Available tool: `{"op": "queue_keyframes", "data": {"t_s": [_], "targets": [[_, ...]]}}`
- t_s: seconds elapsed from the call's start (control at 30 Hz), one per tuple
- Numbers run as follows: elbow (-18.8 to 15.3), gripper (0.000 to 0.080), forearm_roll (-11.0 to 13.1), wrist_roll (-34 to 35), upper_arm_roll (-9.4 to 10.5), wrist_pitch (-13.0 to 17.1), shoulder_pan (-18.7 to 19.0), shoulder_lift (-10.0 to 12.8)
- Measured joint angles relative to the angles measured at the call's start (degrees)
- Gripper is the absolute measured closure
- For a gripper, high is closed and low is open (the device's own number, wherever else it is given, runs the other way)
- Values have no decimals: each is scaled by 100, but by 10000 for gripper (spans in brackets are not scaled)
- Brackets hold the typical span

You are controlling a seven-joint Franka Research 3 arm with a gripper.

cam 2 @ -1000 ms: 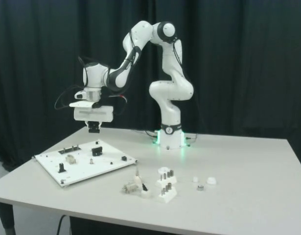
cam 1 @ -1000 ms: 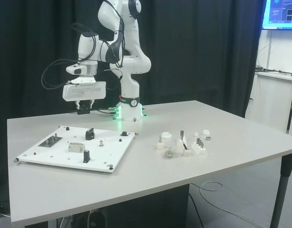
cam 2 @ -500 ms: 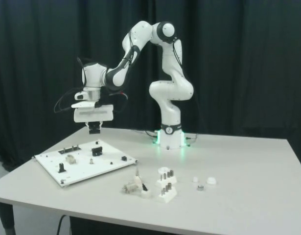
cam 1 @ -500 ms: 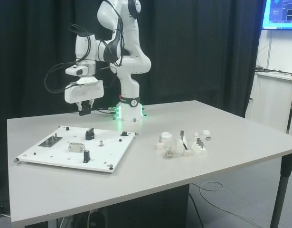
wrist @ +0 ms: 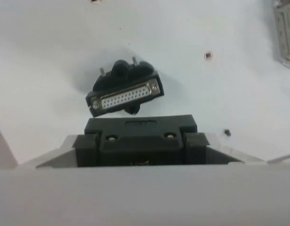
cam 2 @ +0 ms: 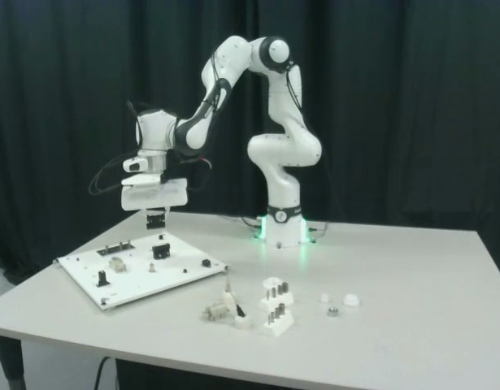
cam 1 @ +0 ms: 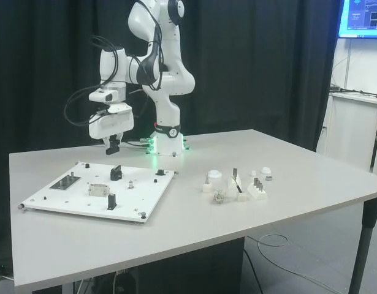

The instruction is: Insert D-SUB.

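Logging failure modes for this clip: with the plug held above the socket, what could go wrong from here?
1. In the wrist view the D-SUB socket sits rotated against the held plug; descending without twisting could jam the shells or bend pins.
2. The gripper hangs well above the white board, so lateral error may build during the descent.
3. A hard push could shift the board.

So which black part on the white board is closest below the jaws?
The black D-SUB socket at the board's far edge; the other black parts sit nearer the front.
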Motion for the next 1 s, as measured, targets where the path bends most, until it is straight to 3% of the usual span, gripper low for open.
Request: {"op": "queue_keyframes", "data": {"t_s": [0.43, 1.0], "targets": [[25, 421, 487, -880, 42, 220, 103, 496], [25, 421, 685, -1641, 56, 260, 49, 674]]}}
